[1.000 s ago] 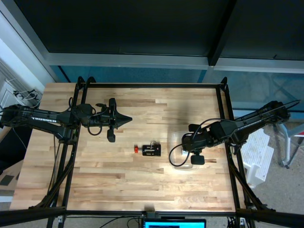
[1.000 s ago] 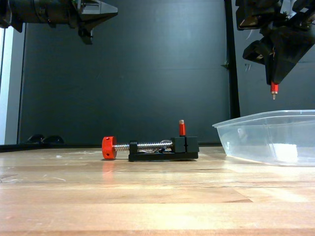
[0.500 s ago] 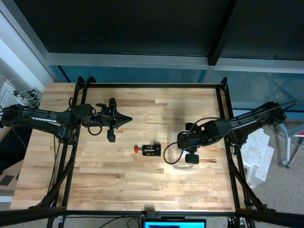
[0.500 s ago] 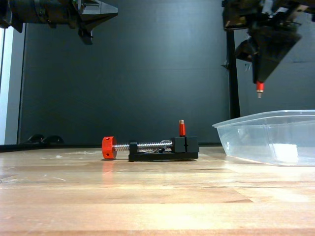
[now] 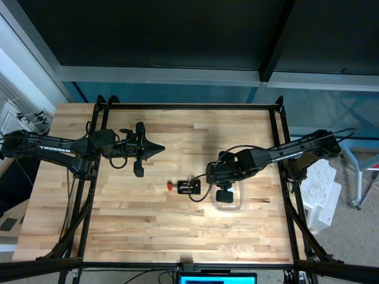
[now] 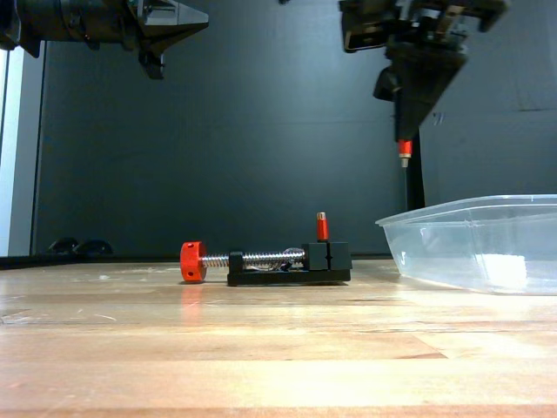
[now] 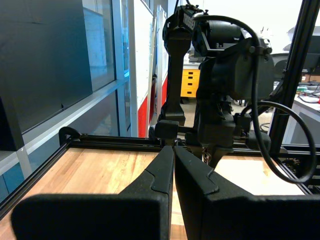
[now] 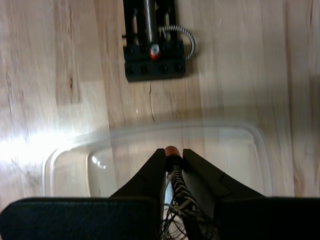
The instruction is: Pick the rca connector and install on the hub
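Now right pincer [image 8: 173,152] clamps rca connector [image 6: 404,150] over tray [image 8: 150,129] (wrist view); left pincer [image 7: 174,146] together, aloft.

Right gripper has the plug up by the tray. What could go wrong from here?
1. The right gripper pinches the rca connector at its fingertips only; it may tilt or slip when pressed in.
2. Its braided cable hangs over the tray and could snag the rim.
3. The hub looks unclamped on the table; an off-centre push could shove it.
The left gripper is shut, parked high at the left, out of the way.
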Available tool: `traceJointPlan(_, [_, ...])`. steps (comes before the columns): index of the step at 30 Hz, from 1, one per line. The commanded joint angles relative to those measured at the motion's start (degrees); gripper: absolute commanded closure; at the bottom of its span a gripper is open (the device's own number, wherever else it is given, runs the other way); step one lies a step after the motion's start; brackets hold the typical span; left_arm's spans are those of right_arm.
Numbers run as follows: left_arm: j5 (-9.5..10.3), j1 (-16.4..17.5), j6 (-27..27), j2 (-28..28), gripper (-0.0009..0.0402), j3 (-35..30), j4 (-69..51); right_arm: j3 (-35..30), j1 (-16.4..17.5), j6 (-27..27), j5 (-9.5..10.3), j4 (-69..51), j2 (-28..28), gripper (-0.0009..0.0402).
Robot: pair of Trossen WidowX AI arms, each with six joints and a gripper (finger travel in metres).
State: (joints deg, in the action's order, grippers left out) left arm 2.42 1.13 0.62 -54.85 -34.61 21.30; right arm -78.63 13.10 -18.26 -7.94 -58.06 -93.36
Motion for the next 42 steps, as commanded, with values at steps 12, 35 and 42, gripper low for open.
traceJointPlan(12, [-0.02, 0.0, 0.0, 0.0, 0.0392, 0.0, 0.0, -11.6, -0.7, 2.3, 0.00, -1.2, -10.5, 0.0393])
traceJointPlan(35, [-0.02, 0.0, 0.0, 0.0, 0.0392, 0.0, 0.0, -12.3, -1.1, 2.3, 0.15, 0.0, -12.1, 0.0393])
traceJointPlan(42, [0.00, 0.0, 0.0, 0.0, 0.0392, 0.0, 0.0, -12.2, -1.1, 2.3, 0.15, 0.0, -12.1, 0.0393])
